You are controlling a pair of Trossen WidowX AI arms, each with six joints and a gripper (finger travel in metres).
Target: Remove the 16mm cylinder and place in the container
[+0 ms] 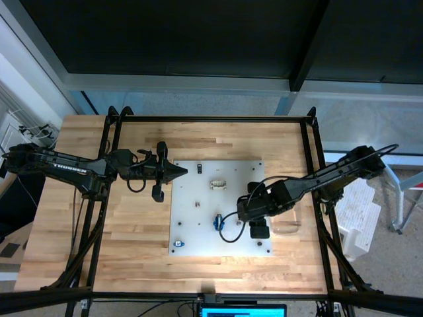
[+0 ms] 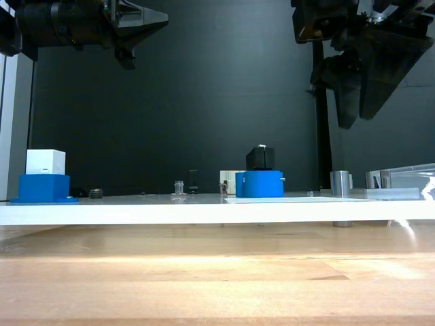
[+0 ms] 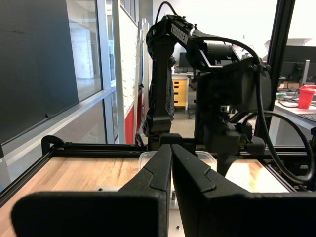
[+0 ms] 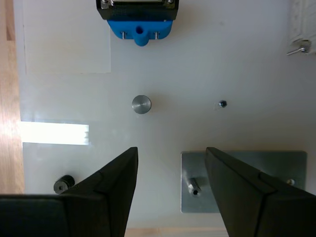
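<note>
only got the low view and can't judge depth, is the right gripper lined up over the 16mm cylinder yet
Observer: Not quite. Right wrist view shows the 16mm cylinder standing on the board, ahead of the right gripper, jaws open, nearer one jaw.
Operator: where do i drop it
Observer: High view: the container sits beside the board's right edge, under the right arm.
Operator: and the other side
Observer: The left gripper hovers over the board's left edge; its wrist view shows jaws shut.

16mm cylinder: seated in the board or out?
Seated: 16mm cylinder stands upright in the board; right gripper open above it, left gripper shut, raised by board's left edge.
</note>
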